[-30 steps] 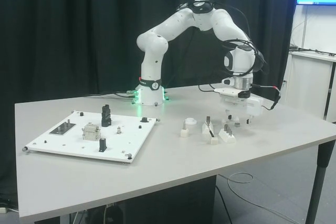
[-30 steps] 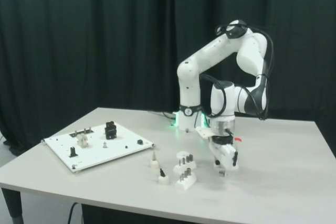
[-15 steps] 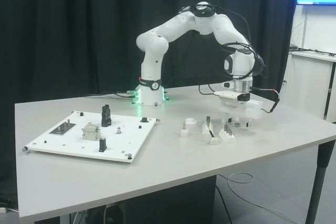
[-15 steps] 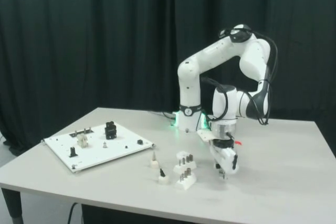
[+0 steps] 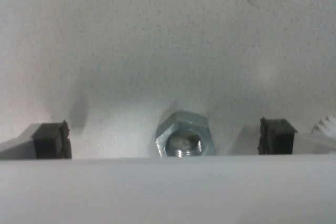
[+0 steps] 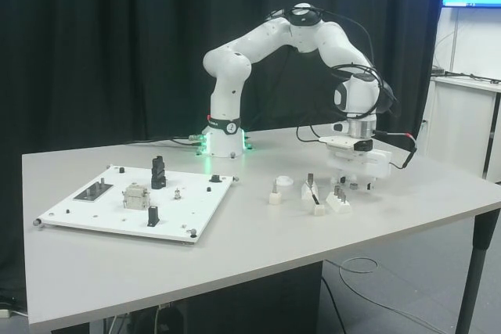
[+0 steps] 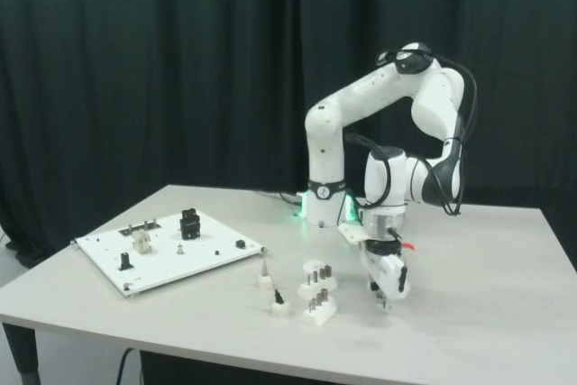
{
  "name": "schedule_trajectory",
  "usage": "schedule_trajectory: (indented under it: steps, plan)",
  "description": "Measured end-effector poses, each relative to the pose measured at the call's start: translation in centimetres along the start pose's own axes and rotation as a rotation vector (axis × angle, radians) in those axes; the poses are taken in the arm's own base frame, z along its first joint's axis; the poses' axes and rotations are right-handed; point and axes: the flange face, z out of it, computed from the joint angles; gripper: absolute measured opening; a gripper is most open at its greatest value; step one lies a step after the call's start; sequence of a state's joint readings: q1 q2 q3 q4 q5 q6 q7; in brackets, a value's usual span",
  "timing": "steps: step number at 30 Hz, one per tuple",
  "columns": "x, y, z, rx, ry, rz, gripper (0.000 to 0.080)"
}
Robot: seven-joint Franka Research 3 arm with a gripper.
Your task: Pick bolt 4.
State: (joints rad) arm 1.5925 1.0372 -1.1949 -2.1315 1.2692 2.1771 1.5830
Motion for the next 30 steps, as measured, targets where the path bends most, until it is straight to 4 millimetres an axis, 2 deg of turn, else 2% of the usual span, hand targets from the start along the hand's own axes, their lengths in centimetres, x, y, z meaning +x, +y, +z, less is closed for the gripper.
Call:
schedule_trajectory:
  steps: [13, 14, 22, 23, 28, 29, 30]
  plan:
    - [0.03, 0.10, 0.50, 0.002, -0.005, 0.010, 0.0800]
    - [0.05, 0.10, 0.56, 0.003, -0.005, 0.011, 0.0686]
    - [0.09, 0.18, 0.95, 0.009, -0.004, 0.017, 0.0686]
    - [0.08, 0.20, 0.96, 0.010, -0.003, 0.017, 0.0364]
    - [0.01, 0.23, 0.86, 0.012, -0.003, 0.015, 0.0364]
    - [0.01, 0.22, 0.82, 0.013, -0.003, 0.015, 0.0227]
    - [0.01, 0.20, 0.77, 0.014, -0.003, 0.015, 0.0227]
